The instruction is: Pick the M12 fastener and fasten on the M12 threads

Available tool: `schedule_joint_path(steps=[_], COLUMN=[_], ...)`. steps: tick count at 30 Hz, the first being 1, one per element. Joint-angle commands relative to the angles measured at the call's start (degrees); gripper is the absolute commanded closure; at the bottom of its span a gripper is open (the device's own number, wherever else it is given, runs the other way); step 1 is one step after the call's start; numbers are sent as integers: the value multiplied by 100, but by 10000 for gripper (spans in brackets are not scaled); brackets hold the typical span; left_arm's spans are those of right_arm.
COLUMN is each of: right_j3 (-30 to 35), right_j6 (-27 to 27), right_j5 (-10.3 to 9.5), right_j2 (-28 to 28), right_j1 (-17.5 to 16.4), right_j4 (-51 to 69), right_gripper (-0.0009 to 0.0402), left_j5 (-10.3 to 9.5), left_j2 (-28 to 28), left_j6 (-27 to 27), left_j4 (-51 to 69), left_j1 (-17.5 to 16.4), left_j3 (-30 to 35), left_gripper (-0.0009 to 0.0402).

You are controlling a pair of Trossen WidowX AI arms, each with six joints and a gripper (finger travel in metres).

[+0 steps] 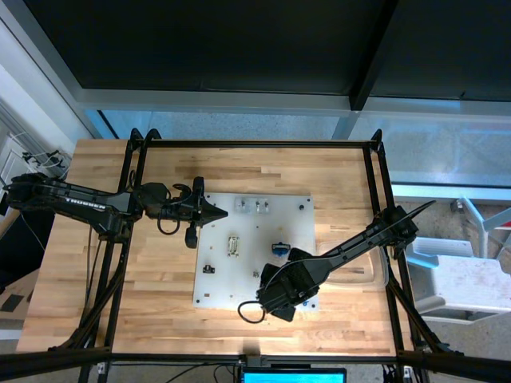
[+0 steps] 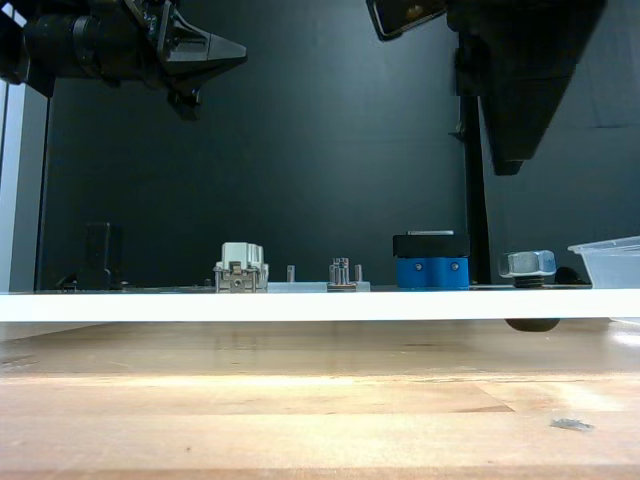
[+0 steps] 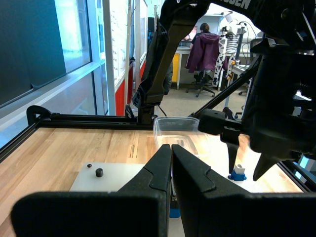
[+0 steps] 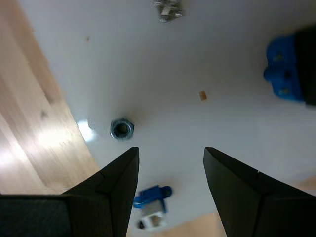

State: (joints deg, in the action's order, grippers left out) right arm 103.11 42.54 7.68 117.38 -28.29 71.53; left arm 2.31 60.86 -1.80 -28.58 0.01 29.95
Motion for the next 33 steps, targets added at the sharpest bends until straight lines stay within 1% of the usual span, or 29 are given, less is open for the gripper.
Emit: schedule_joint_path(steps=[1, 4, 6, 8, 10, 12, 14, 15, 18, 24, 33], right_j3=[-9, -81, -151, -221, -258, -278, -339, -378, -525, -857, -1113], right_j6=[-1023, -1156, -1128, -909, -699, -710, -732, -754, -1001, -1213, -1067], right_j5=[31, 31, 28, 28, 22, 26, 28, 28, 24, 9, 22], right_j2=[28, 37, 37, 37, 35, 35, 35, 35, 35, 35, 35], right_j1=[-13, -13, -22, -35, -44, -52, -61, -63, -81, -116, -125], right_j4=[-57, -175, -232, -304, -378, -393, -461, -529, -859, -1355, -1521], right_gripper=[213, 226, 253, 295, 348, 402, 383, 382, 396, 393, 393], left_j5=[0, 0, 0, 0, 0, 0, 0, 0, 0, 0, 0], left_j2=[0, 0, 0, 0, 0, 0, 0, 0, 0, 0, 0], left_j6=[0, 0, 0, 0, 0, 0, 0, 0, 0, 0, 0], left_j4=[0, 2, 2, -2, 0, 2, 0, 0, 2, 0, 0], left_j1=[0, -2, 0, 0, -2, 0, -2, 0, 0, -2, 0], left_j3=[0, 0, 0, 0, 0, 0, 0, 0, 0, 0, 0], left_gripper=[393, 393, 393, 393, 393, 393, 393, 393, 393, 393, 393])
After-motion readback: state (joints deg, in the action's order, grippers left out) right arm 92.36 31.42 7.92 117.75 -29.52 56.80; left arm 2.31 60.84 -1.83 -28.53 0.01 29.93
